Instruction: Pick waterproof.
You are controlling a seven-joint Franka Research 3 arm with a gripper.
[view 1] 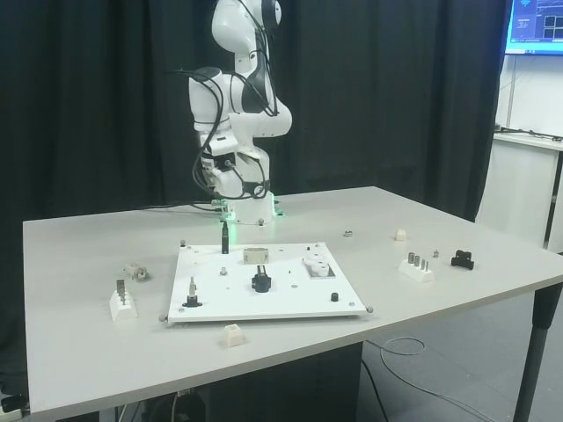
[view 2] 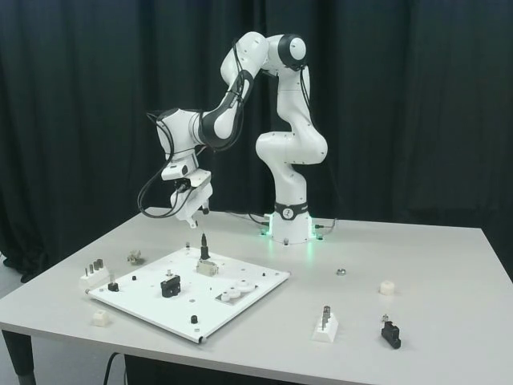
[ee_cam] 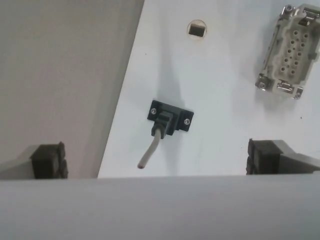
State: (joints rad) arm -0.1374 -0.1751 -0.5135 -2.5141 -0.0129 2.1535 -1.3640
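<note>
Heads up, your gripper (view 2: pixel 192 218) is spread wide. In the wrist view the two black fingertips (ee_cam: pixel 48 160) sit far apart at opposite sides, with nothing between them but the board below. It hangs in the air over the back edge of the white board (view 2: pixel 240 309), well clear of everything.

As for the waterproof plug (view 2: pixel 203 242), nothing on it is labelled. My best read is the slim black upright piece near the back edge of the board, almost under the gripper. It looks like a dark round barrel standing straight up, with a thinner stem at the top. In the first room view it stands just behind the grey multi-pin connector (view 1: pixel 255 255). I can't spot it in the wrist view at all.

What the wrist camera does show:
- a black flanged connector (ee_cam: pixel 170 120) screwed to the board at two corners, with a short grey cable stub (ee_cam: pixel 151 150) sticking out of it
- the grey multi-pin connector off to one side of it, apart
- a small square socket hole (ee_cam: pixel 196 28) in the board
- the board's edge, with bare grey table (ee_cam: pixel 60 75) beside it
</note>
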